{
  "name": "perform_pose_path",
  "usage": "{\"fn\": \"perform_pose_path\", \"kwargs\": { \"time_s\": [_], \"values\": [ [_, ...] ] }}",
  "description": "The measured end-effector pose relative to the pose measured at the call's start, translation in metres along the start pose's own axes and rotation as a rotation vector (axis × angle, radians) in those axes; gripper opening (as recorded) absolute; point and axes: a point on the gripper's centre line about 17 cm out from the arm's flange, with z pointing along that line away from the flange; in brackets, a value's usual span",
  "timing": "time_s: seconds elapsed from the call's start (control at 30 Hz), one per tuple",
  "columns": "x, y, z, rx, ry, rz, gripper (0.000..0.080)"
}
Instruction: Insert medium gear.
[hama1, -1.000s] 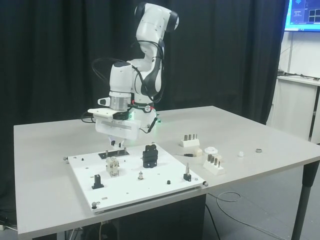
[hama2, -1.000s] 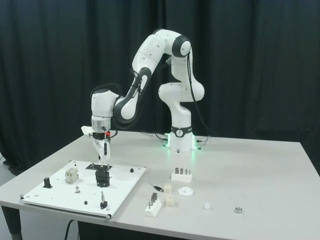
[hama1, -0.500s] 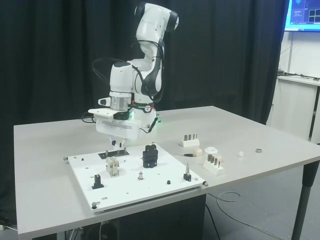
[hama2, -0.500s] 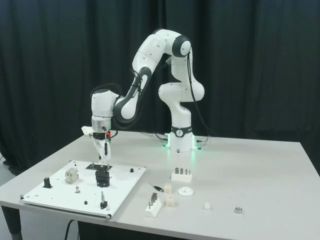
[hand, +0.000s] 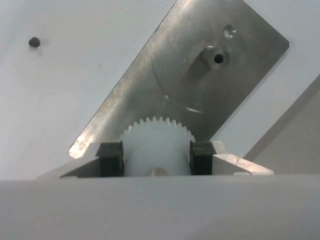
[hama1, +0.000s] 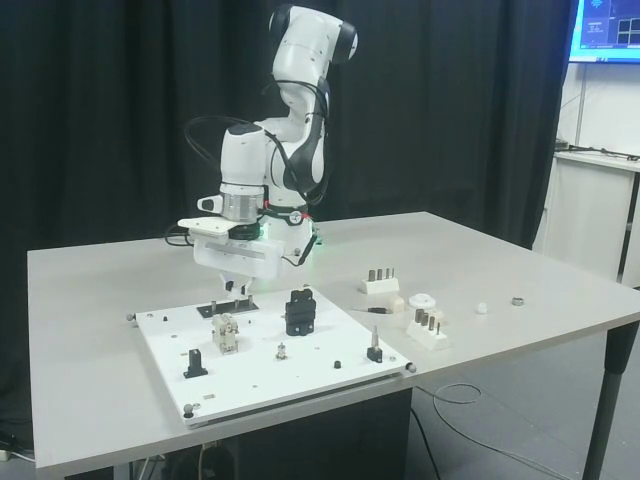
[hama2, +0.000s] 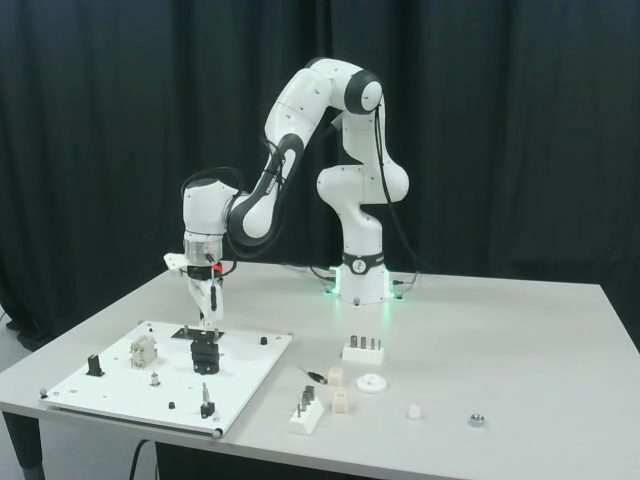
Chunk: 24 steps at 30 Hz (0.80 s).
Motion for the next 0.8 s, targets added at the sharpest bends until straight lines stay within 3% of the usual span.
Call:
{"fn": "perform_pose_path", "kwargs": {
  "time_s": [0.37, 0.8],
  "values": [
    [0.0007, -0.0006, -0.0003, 0.0, 0.002, -0.013, 0.0283],
    [0.0072, -0.0005, 0.0005, -0.008, 0.028, -0.018, 0.0283]
  ]
}}
